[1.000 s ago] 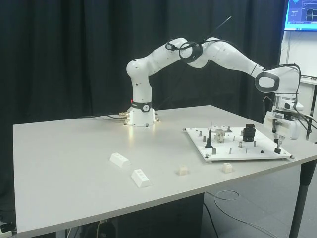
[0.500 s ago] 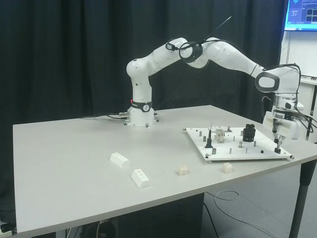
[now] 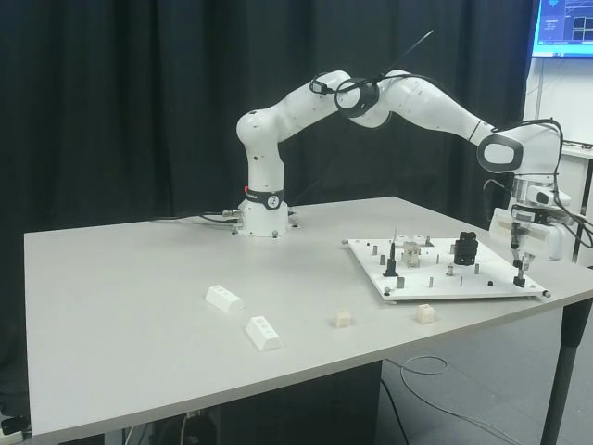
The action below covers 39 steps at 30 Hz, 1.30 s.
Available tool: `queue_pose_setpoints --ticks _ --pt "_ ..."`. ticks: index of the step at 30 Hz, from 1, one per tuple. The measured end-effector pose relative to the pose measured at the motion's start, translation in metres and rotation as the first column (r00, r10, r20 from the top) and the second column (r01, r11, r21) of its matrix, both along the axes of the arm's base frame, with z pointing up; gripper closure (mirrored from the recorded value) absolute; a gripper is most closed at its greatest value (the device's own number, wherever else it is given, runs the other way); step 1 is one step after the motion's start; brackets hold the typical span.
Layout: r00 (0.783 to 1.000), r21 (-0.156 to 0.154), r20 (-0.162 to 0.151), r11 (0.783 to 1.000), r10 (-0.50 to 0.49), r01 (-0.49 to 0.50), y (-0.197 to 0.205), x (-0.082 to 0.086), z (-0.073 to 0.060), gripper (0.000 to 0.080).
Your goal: Insert Ethernet.
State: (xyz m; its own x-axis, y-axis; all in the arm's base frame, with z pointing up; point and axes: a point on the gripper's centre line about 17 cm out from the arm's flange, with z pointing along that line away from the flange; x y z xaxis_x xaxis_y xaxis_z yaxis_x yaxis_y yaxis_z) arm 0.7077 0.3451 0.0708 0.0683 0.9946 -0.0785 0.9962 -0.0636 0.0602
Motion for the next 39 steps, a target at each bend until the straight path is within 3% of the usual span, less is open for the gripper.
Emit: queue_pose_setpoints --ticks 11,30,39 --pt "1.000 0.000 0.001 1.000 -0.001 0.001 -0.0004 0.0008 0.0001 0.0705" --pt "0.985 0.009 0.007 0.985 -0.172 0.172 -0.0020 -0.0005 -0.0005 0.0705" --pt "0.963 0.016 0.005 0.963 -0.270 0.270 -0.0035 -0.0013 -0.0047 0.0706"
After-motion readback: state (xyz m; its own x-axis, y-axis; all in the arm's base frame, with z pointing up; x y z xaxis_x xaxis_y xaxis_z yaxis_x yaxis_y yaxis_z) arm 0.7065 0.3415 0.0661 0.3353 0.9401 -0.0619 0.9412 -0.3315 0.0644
